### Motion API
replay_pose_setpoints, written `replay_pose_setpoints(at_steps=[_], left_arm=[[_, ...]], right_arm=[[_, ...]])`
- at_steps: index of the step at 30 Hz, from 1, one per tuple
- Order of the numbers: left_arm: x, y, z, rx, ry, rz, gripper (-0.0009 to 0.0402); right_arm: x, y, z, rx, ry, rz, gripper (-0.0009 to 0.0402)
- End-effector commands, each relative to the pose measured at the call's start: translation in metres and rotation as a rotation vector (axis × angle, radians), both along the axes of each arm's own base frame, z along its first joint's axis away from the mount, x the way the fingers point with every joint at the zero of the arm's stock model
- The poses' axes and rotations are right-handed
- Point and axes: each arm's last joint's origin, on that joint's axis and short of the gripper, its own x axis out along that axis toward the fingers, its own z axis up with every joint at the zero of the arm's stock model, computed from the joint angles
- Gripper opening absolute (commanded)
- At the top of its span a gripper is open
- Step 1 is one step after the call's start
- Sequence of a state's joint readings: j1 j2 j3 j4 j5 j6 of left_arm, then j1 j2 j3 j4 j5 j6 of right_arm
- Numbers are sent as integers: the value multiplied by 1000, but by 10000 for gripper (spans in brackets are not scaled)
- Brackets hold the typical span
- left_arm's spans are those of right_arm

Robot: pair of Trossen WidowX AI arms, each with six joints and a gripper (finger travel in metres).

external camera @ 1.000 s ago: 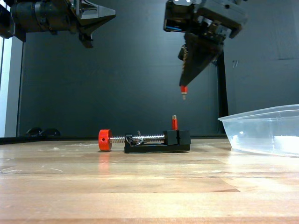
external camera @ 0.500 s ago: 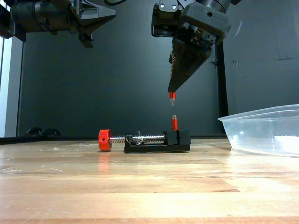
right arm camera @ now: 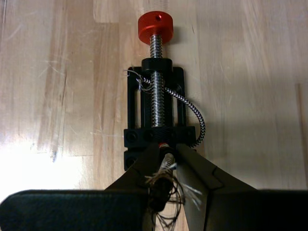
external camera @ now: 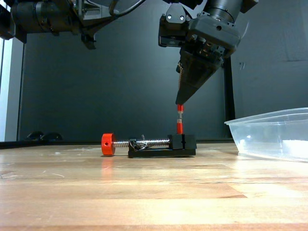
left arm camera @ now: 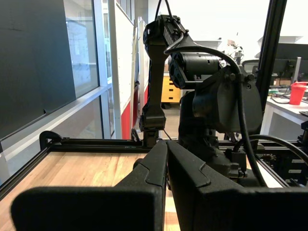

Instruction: Pick the RCA connector and install on taskboard

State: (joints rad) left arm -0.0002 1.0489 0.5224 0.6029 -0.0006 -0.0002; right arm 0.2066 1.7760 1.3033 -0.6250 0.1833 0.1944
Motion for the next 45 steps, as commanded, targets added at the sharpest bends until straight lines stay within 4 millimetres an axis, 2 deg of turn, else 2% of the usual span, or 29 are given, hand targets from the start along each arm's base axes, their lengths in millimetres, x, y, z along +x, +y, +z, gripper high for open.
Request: replay_pose_setpoints(at_steps=[1, 29, 45], left_arm=[[0, 0, 0, 0, 0, 0, 0], [0, 0, 0, 0, 0, 0, 0], [0, 0, 0, 0, 0, 0, 0]], right_arm=[[0, 0, 0, 1, -3, 1, 2], [0, -1, -5, 3, -13, -2, 2], [-2, -2, -14, 4, -13, -7, 2]])
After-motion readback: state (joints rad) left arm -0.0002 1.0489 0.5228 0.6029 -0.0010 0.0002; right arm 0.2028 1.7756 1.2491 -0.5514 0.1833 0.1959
